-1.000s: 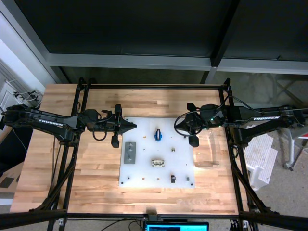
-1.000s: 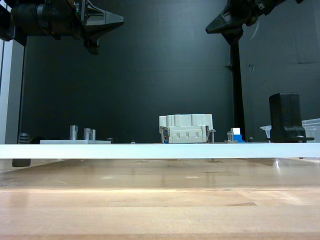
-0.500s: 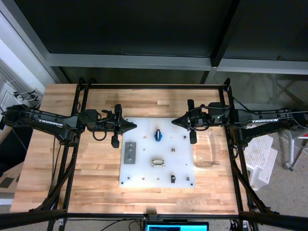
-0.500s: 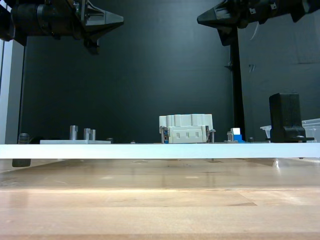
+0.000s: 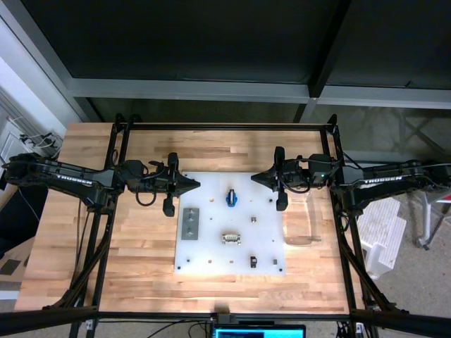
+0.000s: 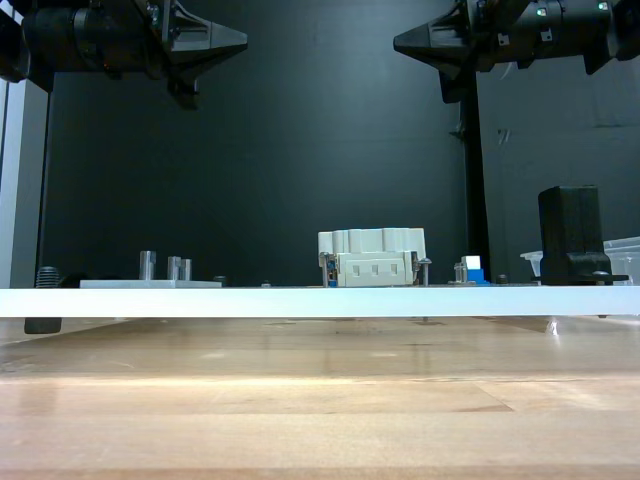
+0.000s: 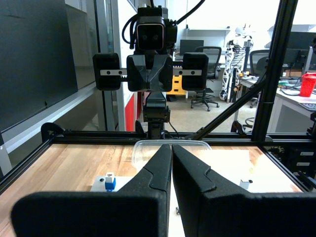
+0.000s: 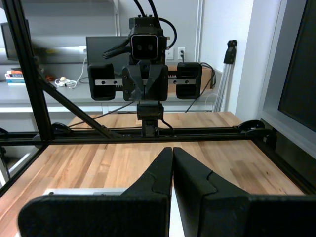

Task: Pick the 16mm bar and install on taskboard

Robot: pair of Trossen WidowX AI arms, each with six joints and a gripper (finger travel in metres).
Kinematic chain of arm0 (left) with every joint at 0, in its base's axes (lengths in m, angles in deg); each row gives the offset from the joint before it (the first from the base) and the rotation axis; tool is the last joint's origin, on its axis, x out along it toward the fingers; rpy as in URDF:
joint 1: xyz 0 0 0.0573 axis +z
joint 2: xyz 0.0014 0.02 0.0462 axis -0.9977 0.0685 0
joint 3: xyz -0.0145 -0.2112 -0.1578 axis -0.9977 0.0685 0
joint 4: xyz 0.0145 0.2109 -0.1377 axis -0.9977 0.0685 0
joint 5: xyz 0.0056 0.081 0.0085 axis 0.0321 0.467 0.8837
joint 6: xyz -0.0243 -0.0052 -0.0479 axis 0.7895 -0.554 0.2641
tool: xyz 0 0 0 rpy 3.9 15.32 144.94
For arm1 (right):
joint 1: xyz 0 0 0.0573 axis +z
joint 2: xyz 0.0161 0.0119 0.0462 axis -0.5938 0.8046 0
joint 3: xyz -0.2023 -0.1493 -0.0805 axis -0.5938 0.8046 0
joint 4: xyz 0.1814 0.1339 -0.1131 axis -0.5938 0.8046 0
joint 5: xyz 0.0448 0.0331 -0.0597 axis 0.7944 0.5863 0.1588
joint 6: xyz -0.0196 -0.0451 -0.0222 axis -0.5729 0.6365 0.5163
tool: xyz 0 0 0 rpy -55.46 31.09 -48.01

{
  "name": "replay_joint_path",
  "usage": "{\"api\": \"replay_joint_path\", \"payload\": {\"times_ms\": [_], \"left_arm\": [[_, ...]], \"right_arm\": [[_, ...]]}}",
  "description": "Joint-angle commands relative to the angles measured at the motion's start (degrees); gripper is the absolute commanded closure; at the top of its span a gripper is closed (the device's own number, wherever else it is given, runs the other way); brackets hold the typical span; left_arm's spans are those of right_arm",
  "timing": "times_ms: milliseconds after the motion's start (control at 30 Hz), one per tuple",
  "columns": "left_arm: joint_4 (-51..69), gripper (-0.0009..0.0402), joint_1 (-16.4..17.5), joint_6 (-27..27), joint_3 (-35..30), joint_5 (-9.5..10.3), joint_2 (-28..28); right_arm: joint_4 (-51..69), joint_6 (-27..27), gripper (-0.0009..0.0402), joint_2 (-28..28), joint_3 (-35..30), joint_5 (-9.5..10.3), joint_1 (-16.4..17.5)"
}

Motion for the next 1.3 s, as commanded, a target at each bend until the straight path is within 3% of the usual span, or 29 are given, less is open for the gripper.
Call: {"api": "replay_joint_path", "payload": {"times_ms": [33,1300], "left_arm": [[0.0,0.0393,0.0,0.0,0.0,-0.02,0.0],[0.0,0.0393,0.0,0.0,0.0,-0.02,0.0]], "right_arm": [[-1.8,-0.1,0.0393,0.0,0.9,0.00,0.0],[-5.1,1.0,0.0393,0.0,3.4,0.02,0.2]]}}
